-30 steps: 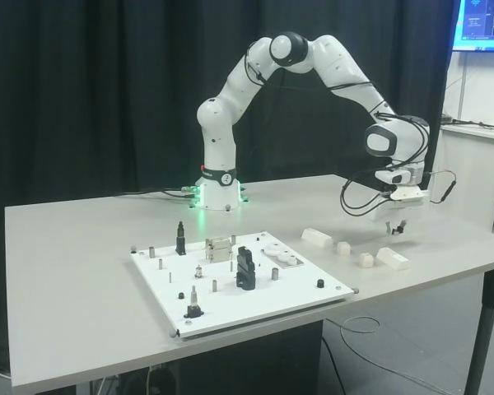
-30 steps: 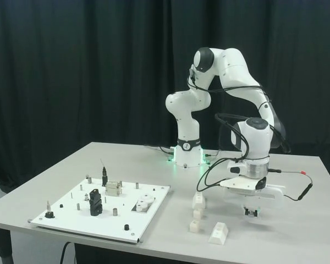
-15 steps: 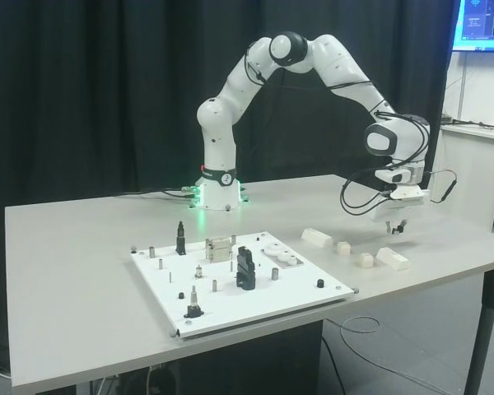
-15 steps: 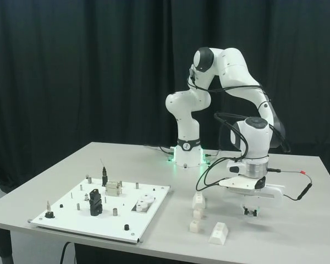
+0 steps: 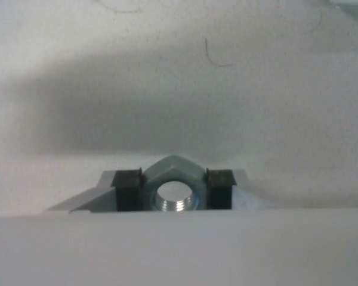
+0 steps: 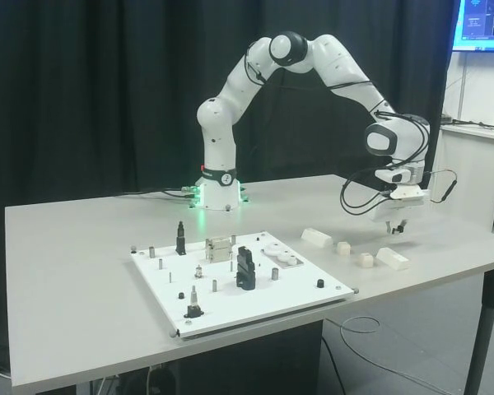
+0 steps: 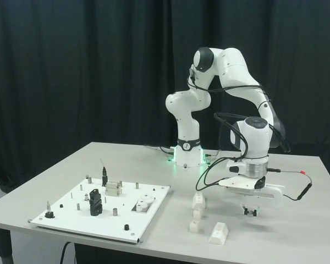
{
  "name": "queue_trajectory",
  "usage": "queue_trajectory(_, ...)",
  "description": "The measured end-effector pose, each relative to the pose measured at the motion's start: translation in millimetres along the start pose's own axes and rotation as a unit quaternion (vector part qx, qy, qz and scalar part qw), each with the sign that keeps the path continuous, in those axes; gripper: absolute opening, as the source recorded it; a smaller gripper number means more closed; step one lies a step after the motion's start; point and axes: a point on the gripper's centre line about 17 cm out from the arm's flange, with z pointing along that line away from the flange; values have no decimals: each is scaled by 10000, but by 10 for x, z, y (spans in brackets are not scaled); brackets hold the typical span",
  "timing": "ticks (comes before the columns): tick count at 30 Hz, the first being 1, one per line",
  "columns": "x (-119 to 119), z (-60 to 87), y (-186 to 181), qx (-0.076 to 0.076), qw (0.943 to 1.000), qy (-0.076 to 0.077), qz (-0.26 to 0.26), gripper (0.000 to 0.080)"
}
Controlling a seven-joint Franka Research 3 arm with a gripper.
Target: Insert bolt 4.
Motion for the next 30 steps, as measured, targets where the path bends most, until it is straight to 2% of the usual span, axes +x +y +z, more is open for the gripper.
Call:
queue_trajectory(17, 93, -54, 52, -18, 10000, 75, 23, 224)
queue_trajectory(30, 284, -245, 280, -161, 9992, 149, -324, 224)
